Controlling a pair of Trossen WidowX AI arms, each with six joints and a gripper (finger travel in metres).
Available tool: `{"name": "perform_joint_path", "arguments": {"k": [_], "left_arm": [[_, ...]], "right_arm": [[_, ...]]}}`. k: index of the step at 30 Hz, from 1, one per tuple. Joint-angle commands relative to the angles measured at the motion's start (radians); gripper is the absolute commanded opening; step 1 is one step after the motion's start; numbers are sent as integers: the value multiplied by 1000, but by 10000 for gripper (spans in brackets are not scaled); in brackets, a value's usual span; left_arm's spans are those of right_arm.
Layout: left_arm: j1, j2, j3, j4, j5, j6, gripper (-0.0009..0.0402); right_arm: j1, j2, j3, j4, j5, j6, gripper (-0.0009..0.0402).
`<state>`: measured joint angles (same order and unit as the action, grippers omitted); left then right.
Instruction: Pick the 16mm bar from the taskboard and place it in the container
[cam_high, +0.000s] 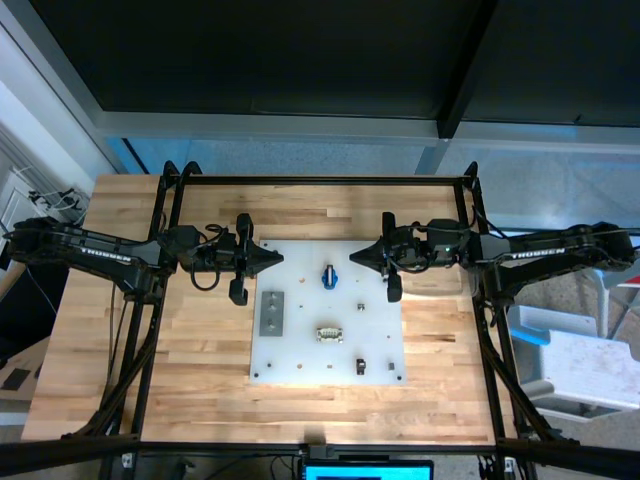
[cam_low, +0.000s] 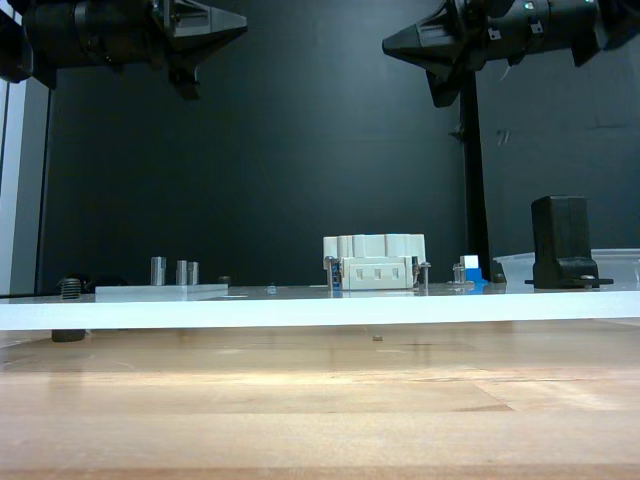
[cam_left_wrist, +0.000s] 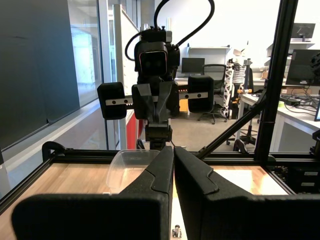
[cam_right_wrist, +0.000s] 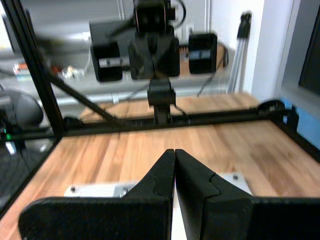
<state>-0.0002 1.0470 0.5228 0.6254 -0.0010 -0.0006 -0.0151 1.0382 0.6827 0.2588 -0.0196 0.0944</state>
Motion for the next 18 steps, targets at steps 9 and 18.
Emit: {"name": "perform_joint_path", "arguments": {"k": [9, 18], "left_arm": [[0, 0, 0, 0, 0, 0, 0], [0, 0, 0, 0, 0, 0, 0]], "right_arm": [[5, 0, 171, -424, 0, -3, 0], [18, 3, 311, -725, 0, -3, 0]]}}
